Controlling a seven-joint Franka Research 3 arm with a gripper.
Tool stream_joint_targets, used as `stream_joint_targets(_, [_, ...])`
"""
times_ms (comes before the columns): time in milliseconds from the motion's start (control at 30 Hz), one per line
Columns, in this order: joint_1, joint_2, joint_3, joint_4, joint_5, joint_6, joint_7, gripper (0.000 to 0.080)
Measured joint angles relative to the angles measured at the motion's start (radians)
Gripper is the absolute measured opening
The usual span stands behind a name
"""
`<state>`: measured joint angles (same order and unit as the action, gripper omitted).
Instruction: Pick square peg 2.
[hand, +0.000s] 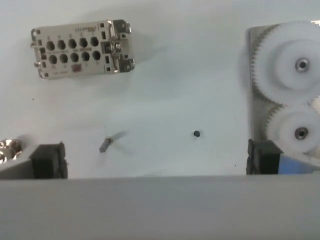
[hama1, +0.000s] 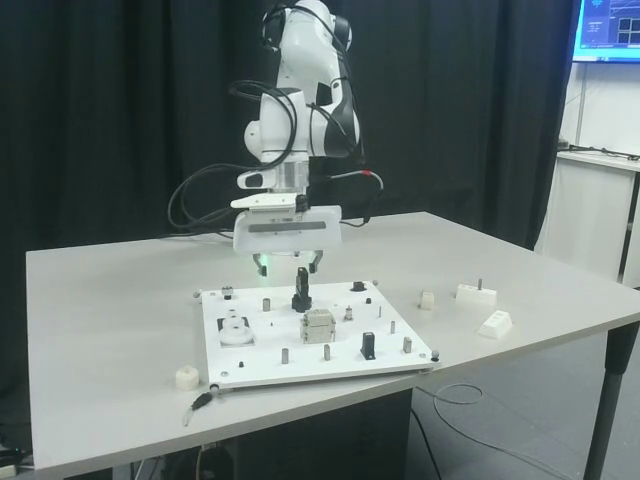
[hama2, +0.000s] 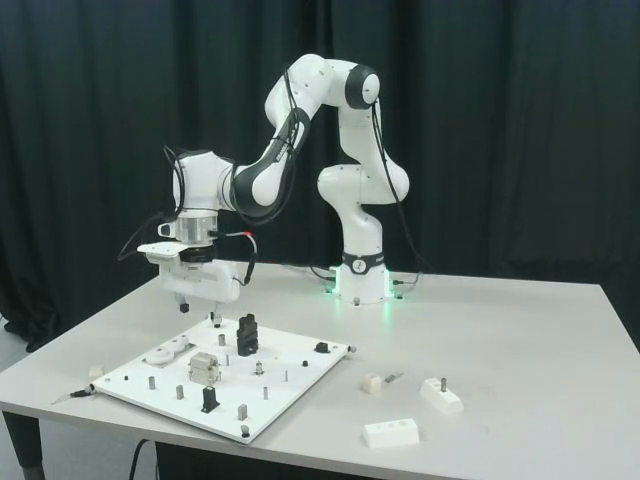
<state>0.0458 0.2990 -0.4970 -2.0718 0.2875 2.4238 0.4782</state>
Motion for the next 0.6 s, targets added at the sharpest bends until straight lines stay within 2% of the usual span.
stream_joint_targets(600, [0.0,0.0,-0.023,0.072,0.0,-0.109,-0.063,0.08])
